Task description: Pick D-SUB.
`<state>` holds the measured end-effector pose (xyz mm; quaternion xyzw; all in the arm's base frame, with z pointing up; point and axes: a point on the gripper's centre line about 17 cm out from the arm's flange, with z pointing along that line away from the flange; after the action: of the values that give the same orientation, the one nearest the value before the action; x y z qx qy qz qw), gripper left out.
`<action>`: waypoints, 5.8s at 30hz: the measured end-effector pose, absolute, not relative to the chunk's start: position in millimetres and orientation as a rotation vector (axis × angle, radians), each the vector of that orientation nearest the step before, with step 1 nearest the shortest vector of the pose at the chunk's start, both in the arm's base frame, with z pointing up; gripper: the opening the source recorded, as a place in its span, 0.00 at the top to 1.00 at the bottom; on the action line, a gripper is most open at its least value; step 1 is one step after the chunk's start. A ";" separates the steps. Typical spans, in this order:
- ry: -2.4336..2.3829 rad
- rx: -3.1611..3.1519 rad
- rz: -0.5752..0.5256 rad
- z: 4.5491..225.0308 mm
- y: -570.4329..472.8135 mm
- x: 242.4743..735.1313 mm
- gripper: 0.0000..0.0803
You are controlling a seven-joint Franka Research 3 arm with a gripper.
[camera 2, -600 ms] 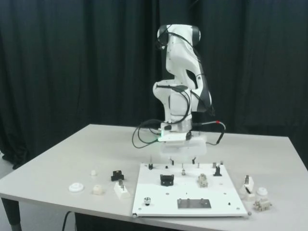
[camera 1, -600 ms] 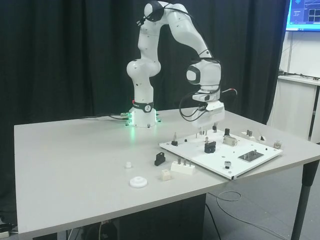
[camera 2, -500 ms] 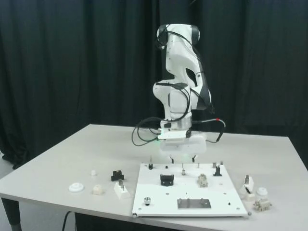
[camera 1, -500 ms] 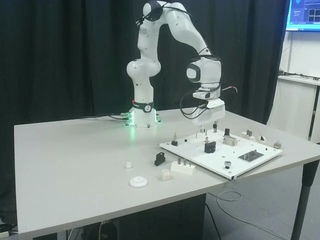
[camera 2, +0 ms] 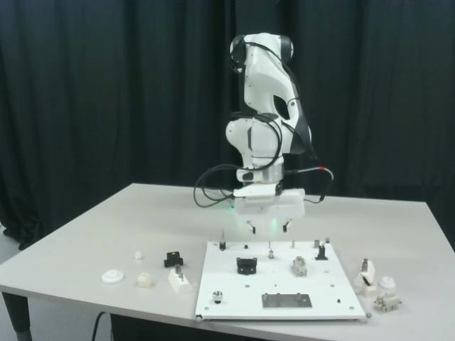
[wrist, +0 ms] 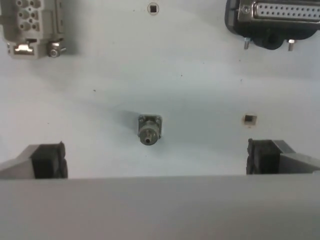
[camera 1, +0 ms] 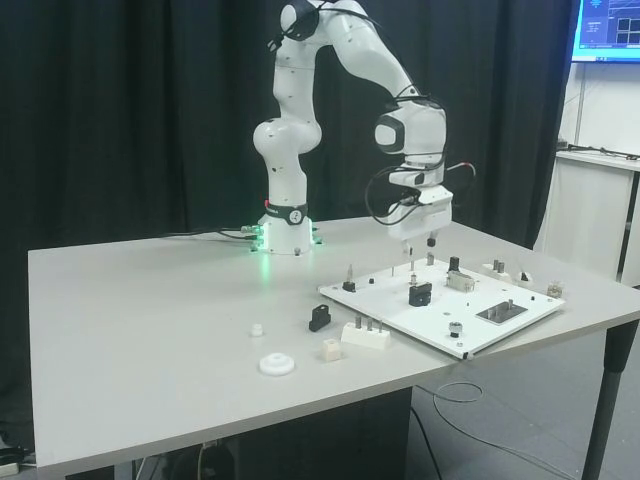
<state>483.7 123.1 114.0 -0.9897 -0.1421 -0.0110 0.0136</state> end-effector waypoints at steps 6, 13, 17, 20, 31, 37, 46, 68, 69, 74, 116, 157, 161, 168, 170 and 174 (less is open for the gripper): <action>-0.447 -3.087 -0.022 117.6 122.6 483.8 0.00; -0.455 -3.090 -0.019 120.8 122.4 484.7 0.00; -0.459 -3.092 -0.022 122.3 122.2 485.4 0.00; -0.462 -3.092 -0.024 123.4 122.2 485.7 0.00; -0.478 -3.098 -0.019 129.3 120.5 487.6 0.00; -0.476 -3.102 -0.013 133.0 119.1 488.6 0.00; -0.484 -3.106 -0.006 136.0 117.1 489.3 0.00; -0.563 -3.176 -0.076 156.4 72.0 521.4 0.00; -0.571 -3.178 -0.081 158.0 67.0 524.0 0.00; -0.612 -3.185 -0.100 165.3 41.1 536.5 0.00; -0.672 -3.214 0.047 120.7 -149.1 533.6 0.00; -0.690 -3.137 0.059 51.4 -171.7 542.2 0.00; -0.702 -3.131 0.065 46.8 -171.7 542.8 0.00; -0.717 -3.124 0.080 40.2 -172.3 542.1 0.00; -0.719 -3.122 0.085 38.4 -172.4 541.3 0.00; -0.724 -3.119 0.093 35.5 -172.3 539.8 0.00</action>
<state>539.8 -172.3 35.5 -0.9732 -0.2259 0.0289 -0.0307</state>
